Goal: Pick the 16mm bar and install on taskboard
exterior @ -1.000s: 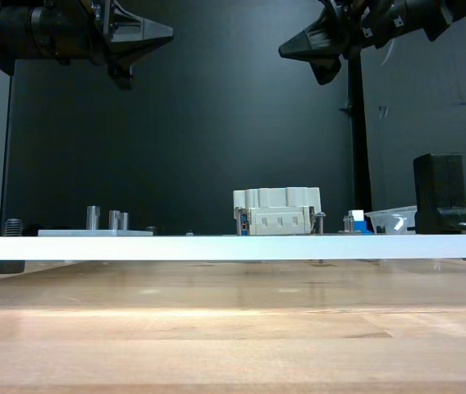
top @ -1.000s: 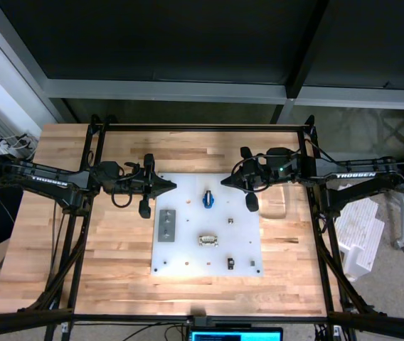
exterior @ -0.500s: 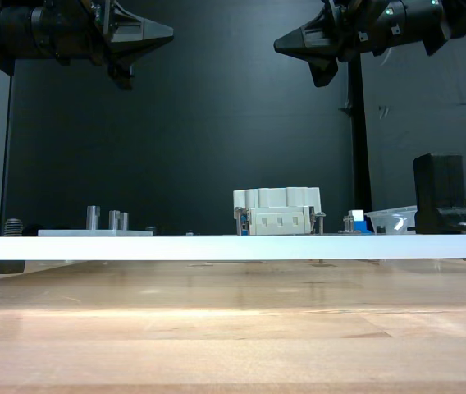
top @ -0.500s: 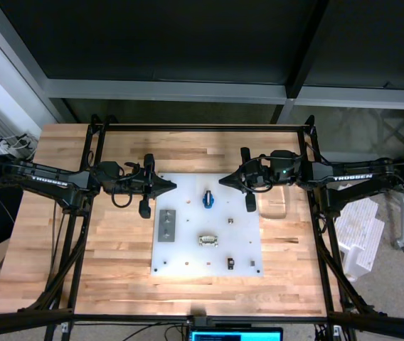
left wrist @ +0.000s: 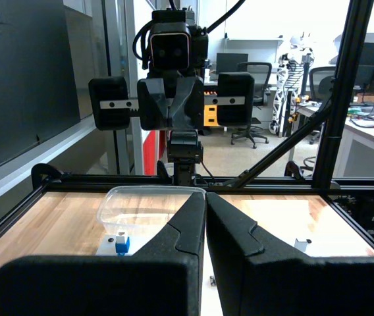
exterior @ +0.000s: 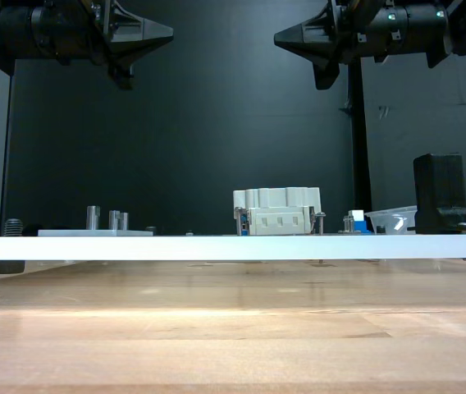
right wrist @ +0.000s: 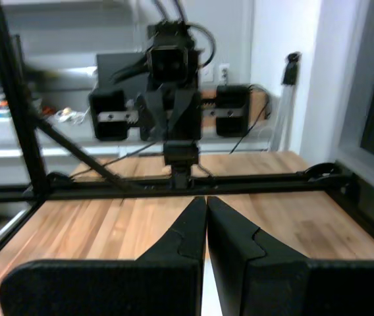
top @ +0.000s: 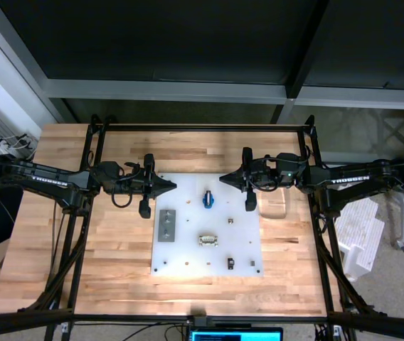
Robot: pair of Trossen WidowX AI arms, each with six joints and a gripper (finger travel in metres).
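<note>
Right hand (top: 222, 177): closed, nothing held, high over taskboard (top: 188, 245) far edge; has levelled out, pick not begun. Left hand (top: 173, 186): closed, nothing held, opposite, unmoved. Bar: not seen; perhaps in clear tub (top: 277, 204) on counter (top: 81, 249).

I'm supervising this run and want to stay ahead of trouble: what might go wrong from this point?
1. The left tool and right tool hang shut, tips facing above the far end of the taskboard; moving both inward may make them collide.
2. The white connector and black block stand up from the board; a low sweep might strike them.
3. Neither tool holds a bar; both must open first.
</note>
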